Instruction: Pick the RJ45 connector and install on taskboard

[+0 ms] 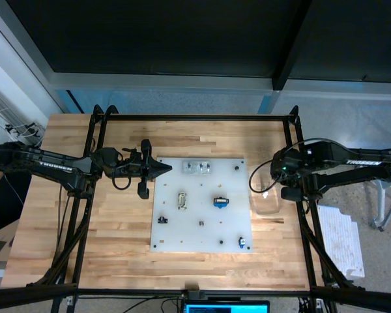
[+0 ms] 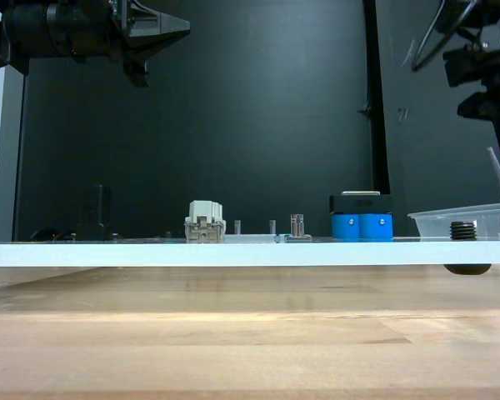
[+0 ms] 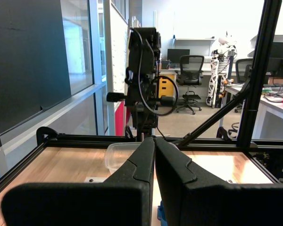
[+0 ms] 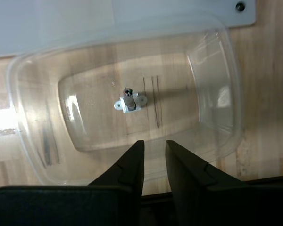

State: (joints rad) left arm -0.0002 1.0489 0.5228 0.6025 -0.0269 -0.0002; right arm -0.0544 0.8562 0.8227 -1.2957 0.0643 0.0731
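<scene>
The RJ45 connector (image 4: 129, 102) is a tiny whitish plug lying on the floor of a clear plastic tray (image 4: 217, 94). In the high view the connector (image 1: 265, 194) shows as a pale speck inside that tray (image 1: 268, 207). My right gripper (image 4: 154, 149) hovers above the tray's near rim, open by a narrow gap and holding nothing. The taskboard (image 1: 182, 228) is a white square plate in the middle of the table. Over its upper left edge my left gripper (image 1: 161, 168) hangs high, shut and empty, with its fingers (image 3: 146, 155) pressed together.
The board carries a silver block (image 1: 199, 167), a grey connector housing (image 1: 182, 201), a blue part (image 1: 220, 202) and another blue part (image 1: 243, 244) near its front right corner. A black frame rail (image 1: 195, 117) runs around the table. The tray lies just right of the board.
</scene>
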